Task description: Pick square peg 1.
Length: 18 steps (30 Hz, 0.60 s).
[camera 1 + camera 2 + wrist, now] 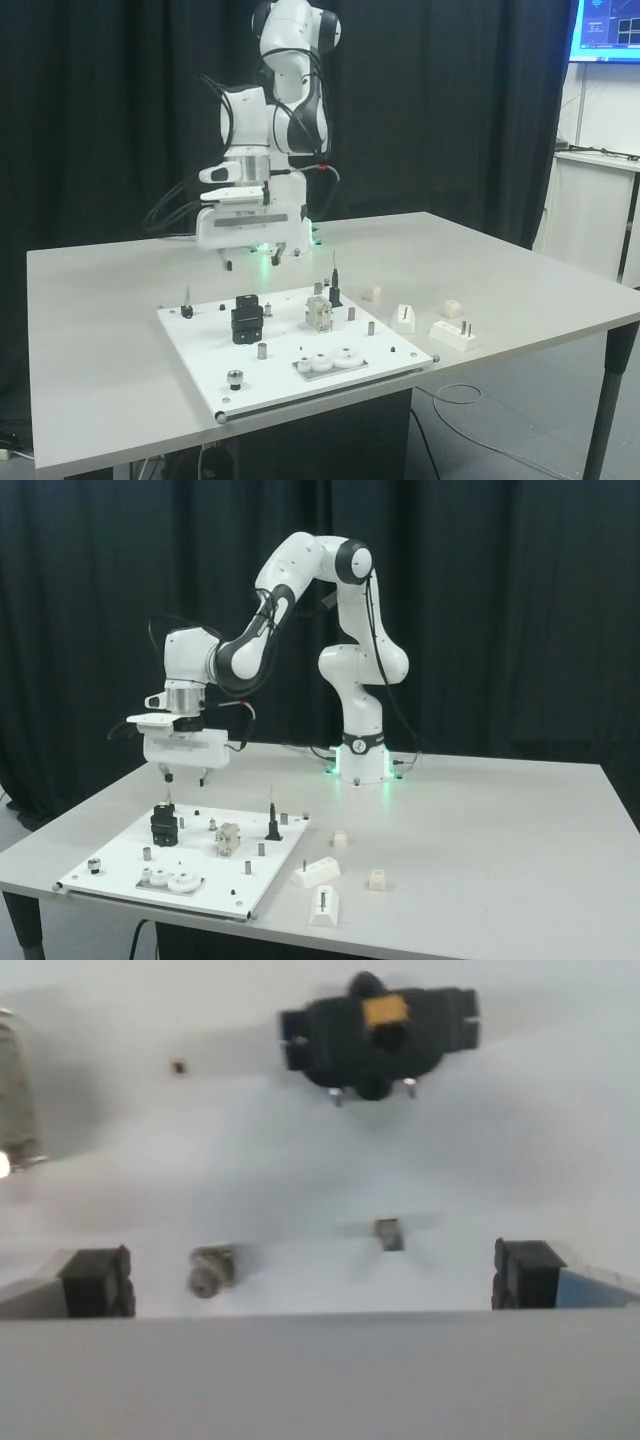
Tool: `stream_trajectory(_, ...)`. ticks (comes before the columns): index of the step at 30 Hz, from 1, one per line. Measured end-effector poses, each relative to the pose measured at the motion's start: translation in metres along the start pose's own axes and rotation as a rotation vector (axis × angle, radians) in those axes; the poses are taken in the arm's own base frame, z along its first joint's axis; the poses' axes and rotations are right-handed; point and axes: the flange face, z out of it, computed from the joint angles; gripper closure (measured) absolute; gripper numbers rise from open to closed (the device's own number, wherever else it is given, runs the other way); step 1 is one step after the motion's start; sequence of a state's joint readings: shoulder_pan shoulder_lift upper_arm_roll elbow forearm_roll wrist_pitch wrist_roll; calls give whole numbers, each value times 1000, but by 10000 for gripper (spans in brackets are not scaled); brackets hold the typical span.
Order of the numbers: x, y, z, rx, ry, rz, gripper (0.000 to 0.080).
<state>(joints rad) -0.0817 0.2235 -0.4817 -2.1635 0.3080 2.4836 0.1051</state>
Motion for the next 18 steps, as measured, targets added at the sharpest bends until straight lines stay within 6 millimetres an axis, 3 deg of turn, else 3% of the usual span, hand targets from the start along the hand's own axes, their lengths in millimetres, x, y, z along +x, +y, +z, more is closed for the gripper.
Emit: stream_trajectory(18,8,-15,-21,-24,-11,8,3)
